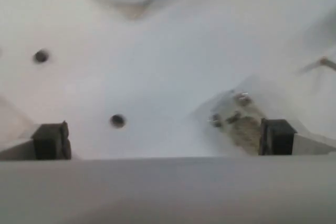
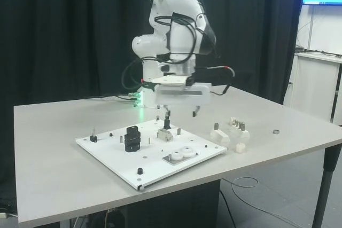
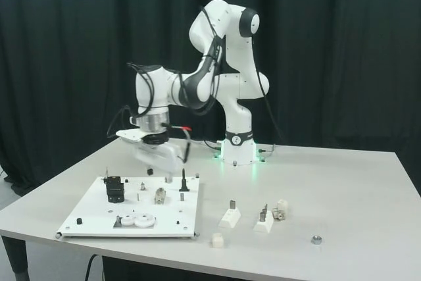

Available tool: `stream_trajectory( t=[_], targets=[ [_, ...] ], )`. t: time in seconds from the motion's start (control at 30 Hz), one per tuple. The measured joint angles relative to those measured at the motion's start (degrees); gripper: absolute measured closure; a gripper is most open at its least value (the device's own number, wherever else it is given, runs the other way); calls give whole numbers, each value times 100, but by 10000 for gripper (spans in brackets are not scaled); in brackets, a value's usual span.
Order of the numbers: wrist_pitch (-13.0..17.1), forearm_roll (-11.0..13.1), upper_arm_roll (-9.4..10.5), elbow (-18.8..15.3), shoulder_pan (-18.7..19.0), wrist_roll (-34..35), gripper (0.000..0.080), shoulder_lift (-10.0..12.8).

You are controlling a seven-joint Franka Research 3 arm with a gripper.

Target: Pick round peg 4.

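hand (image 2: 181,114) spread wide above white board (image 2: 115,156)

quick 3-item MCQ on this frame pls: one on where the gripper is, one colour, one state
1. The gripper is:
A. above the white board
B. over the bare table beside the small ring
C. at the table's front edge

2. The light at the arm's base is:
A. white
B. green
C. black

3. The gripper's fingers are:
A. shut on a peg
B. shut, empty
C. open, empty

Answers: 1 A, both room views show it above the board; 2 B, a green glow shows at the base; 3 C, the wrist view shows only board between the pads.
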Motion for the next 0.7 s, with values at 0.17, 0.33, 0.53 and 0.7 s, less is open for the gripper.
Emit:
stream_trajectory(
  t=[0.17,0.33,0.53,0.7],
  targets=[
    [-29,0,130,-1,242,-137,3,-28],
    [-77,0,301,-2,521,-261,3,-31],
    [-90,-1,534,-19,882,-253,3,-19],
    [-59,-1,702,-19,1186,29,3,36]
  ],
)
